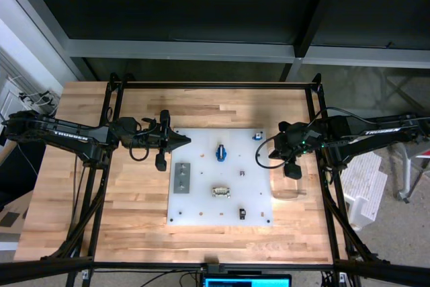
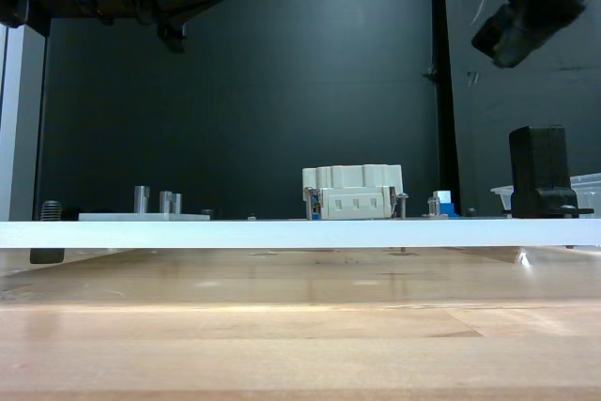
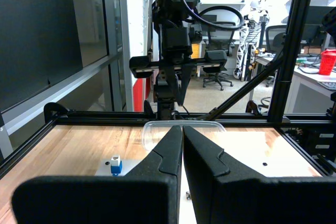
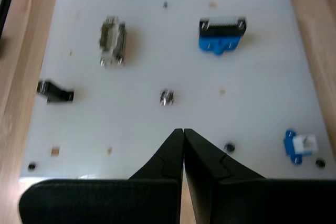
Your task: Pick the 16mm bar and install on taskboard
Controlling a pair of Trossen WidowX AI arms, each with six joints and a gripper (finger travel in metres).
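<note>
Counter (image 2: 300, 326), nearest the low view: pale butcher-block wood, matte, laid in long planks.

16mm bar: not located with certainty. Neither arm holds it. Short bright metal pegs (image 2: 141, 198) stand upright on the grey metal block (image 1: 182, 177) on the taskboard's left half; I cannot tell whether any of them is the bar. It may lie in the clear tray (image 1: 287, 195), but nothing there resolves.

Taskboard (image 1: 201, 201): white, smooth, square plastic panel, flat on the counter, dotted with small holes. It carries a ribbed blue knob (image 1: 221, 152) near its middle and a boxy beige connector (image 1: 221, 193) on the near side of the knob.

Clear tray: thin transparent plastic with rounded corners, just off the taskboard's right edge.

Right gripper (image 1: 293, 170): raised above the taskboard's right edge, over the tray's far end; jaws pressed together, gripping nothing.

Left gripper (image 1: 187, 140): raised above the taskboard's far left corner; jaws likewise together and empty.

Progress, as judged: pick not yet made, so locating, grasping and installing all remain.
</note>
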